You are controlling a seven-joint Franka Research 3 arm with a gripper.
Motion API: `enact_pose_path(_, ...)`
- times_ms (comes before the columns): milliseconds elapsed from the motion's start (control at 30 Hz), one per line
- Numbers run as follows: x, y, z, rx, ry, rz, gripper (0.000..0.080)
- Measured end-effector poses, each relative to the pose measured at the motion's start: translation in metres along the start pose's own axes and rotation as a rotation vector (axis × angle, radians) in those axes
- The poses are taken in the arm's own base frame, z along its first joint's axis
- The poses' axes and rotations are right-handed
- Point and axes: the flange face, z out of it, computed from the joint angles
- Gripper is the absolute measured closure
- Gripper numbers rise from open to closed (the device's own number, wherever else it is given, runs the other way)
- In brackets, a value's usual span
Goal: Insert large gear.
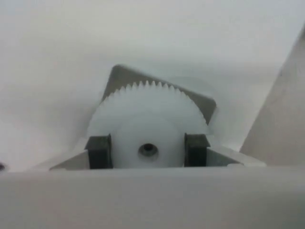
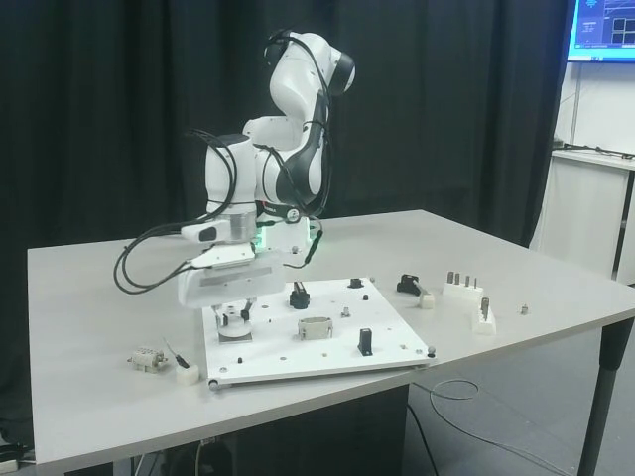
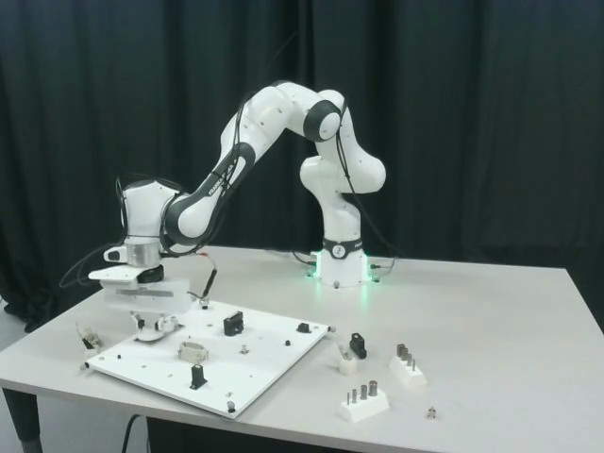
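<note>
In the wrist view the large white gear (image 1: pixel 147 107) fills the middle, toothed rim up and a small hole in its raised hub. My gripper (image 1: pixel 148 150) is shut on that hub, one black fingertip (image 1: pixel 99 151) on each side. A grey plate (image 1: pixel 125 78) lies beneath the gear. In the first room view the gripper (image 2: pixel 238 309) hangs low over the near left corner of the white board (image 2: pixel 327 352). The second room view shows the gripper (image 3: pixel 149 321) at the board's (image 3: pixel 226 373) left end. From the room views I cannot tell whether the gear touches the board.
Black fixtures (image 2: pixel 298 296) (image 2: pixel 364 340) and a grey bracket (image 2: pixel 314 326) stand on the board. A small connector (image 2: pixel 145 359) and a white block (image 2: pixel 188 374) lie left of it. White peg holders (image 2: pixel 462 288) (image 3: pixel 362 399) sit to the right. A cable trails from the arm.
</note>
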Motion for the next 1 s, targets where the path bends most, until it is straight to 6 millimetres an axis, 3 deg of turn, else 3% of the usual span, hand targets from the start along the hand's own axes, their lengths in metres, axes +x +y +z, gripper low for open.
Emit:
enact_pose_path(167, 0.0, -0.0001, 0.0002, 0.0, 0.0, 0.096, 0.0476)
enact_pose_path(367, -0.0001, -0.0006, 0.0003, -0.002, -0.001, 0.079, 0.0476)
enact_pose_path(833, -0.0002, -0.0011, 0.0004, -0.004, -0.003, -0.375, 0.0476)
enact_pose_path(1000, -0.0001, -0.0008, 0.0004, -0.004, -0.003, -0.441, 0.0476)
